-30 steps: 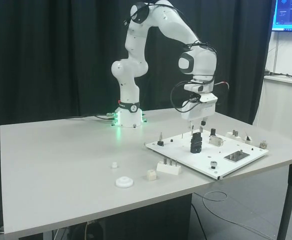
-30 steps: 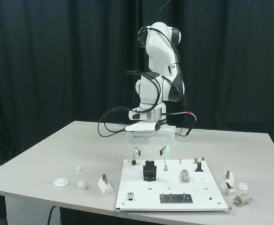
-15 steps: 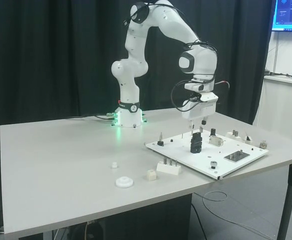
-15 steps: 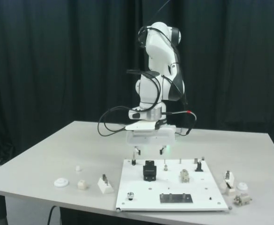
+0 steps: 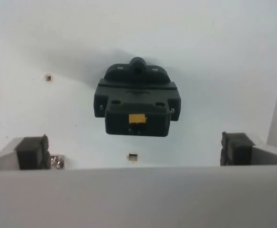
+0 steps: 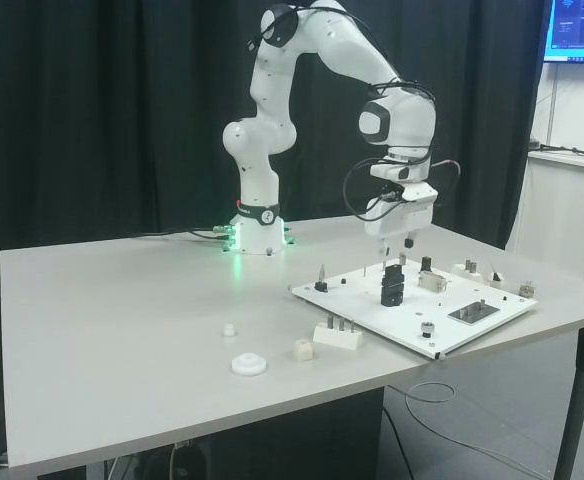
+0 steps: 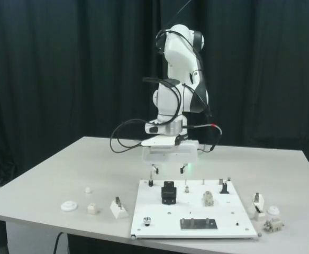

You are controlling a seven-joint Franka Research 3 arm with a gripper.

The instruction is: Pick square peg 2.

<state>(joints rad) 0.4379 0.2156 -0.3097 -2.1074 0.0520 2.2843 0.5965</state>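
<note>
My gripper (image 6: 396, 243) (image 7: 168, 170) hangs open a little above the white board (image 6: 372, 310) (image 7: 160, 225), over its back part. Directly under it stands a black fixture (image 5: 137, 102) (image 6: 392, 285) (image 7: 169, 192) with a small insert in its front face. In the wrist view both black fingertips (image 5: 32, 152) stand wide apart with nothing between them. Several thin pegs stand on the board, and two more stick up from a small white block (image 6: 337, 335) (image 7: 118, 207) on the table beside it. I cannot tell which one is square peg 2.
A white disc (image 6: 249, 365), a small cube (image 6: 302, 350) and a small ring (image 6: 229, 328) lie on the grey table left of the board. A metal plate (image 7: 198, 224) lies near the board's front edge. Small parts (image 7: 259, 203) sit past its right edge.
The gripper has risen slightly above the board and stays open. Nothing on the table has moved.
</note>
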